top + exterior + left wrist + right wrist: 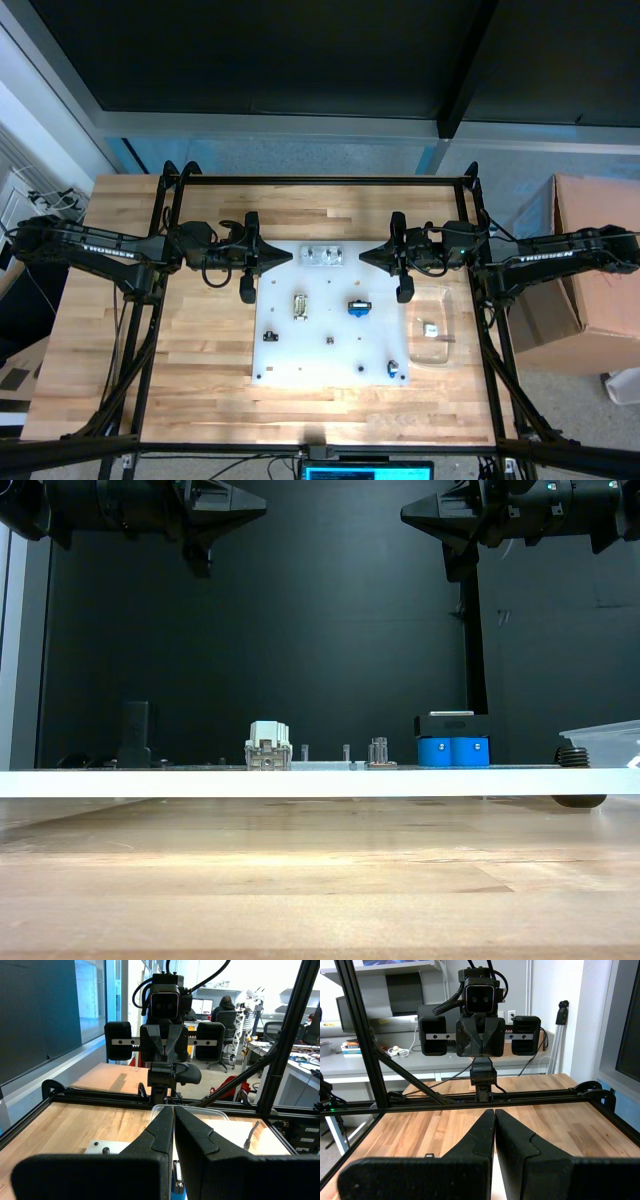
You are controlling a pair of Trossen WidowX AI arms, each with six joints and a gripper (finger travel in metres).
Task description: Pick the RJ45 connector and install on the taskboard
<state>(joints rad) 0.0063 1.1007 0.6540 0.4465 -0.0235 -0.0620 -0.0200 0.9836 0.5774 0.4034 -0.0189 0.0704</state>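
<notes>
Both claws are shut and empty, and the connector seems to be in the jack.
Your left claw [288, 257] and right claw [363, 255] hang high over the far half of the board [300, 350], pointing at each other but well apart. Each has its fingers pressed together on nothing. At the near right corner a grey piece, apparently the connector [392, 366], covers the blue jack [399, 374]. The white block [431, 328] lies in the tray [447, 298] beside it.

Wooden tabletop [200, 360]; cardboard box [592, 270] beside it; dark wall [330, 630] behind; window [92, 1000], desk [385, 1064] beyond.
</notes>
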